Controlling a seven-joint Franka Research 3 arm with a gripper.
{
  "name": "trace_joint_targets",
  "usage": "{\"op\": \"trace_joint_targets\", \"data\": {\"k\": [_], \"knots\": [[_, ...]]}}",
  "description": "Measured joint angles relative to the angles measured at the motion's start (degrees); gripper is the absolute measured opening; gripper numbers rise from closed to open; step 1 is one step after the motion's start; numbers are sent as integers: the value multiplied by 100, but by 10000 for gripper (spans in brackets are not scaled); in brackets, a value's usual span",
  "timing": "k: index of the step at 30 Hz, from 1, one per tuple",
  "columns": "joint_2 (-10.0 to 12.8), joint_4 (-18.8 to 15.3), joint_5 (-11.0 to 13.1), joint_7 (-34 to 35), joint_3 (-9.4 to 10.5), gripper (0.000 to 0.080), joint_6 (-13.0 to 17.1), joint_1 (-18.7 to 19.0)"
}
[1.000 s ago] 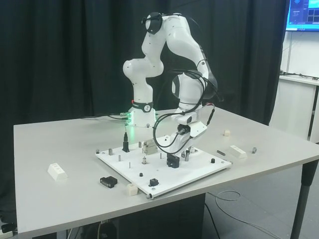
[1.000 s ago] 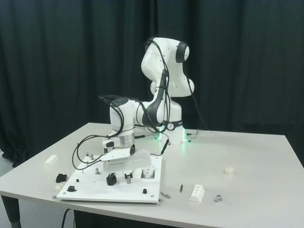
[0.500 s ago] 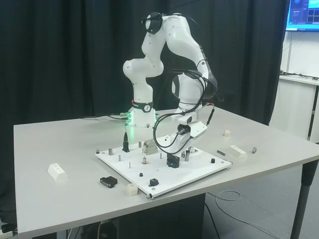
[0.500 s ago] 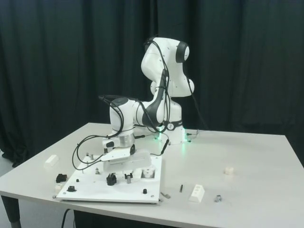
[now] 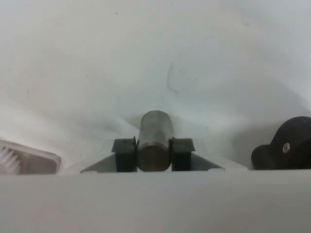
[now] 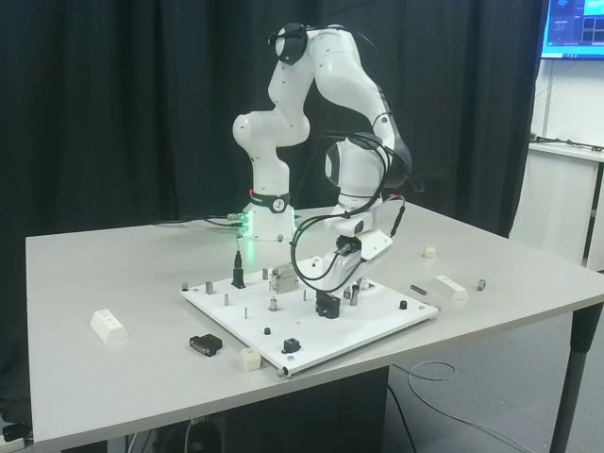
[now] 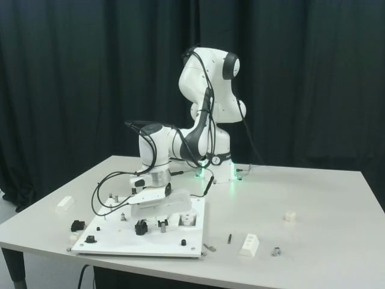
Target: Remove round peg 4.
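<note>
In the wrist view a grey round peg (image 5: 155, 141) stands up from the white board (image 5: 146, 63), clamped between my two black fingertips (image 5: 125, 154). My gripper (image 5: 155, 155) is shut on the peg. From the room views the gripper (image 6: 353, 292) sits low over the white board (image 6: 377, 326), near its middle, and the peg (image 7: 162, 225) shows only as a small upright pin under the hand.
A black knob (image 5: 286, 148) stands on the board close beside the peg. Other small black and grey parts (image 6: 292, 344) sit across the board. Loose white blocks (image 6: 109, 325) and small pieces (image 7: 249, 244) lie on the grey table (image 6: 94, 274) around it.
</note>
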Motion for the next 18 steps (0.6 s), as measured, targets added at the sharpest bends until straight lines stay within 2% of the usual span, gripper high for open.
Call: {"op": "trace_joint_targets", "data": {"k": [18], "knots": [[-81,-172,0,-86,3,149,248,23]]}}
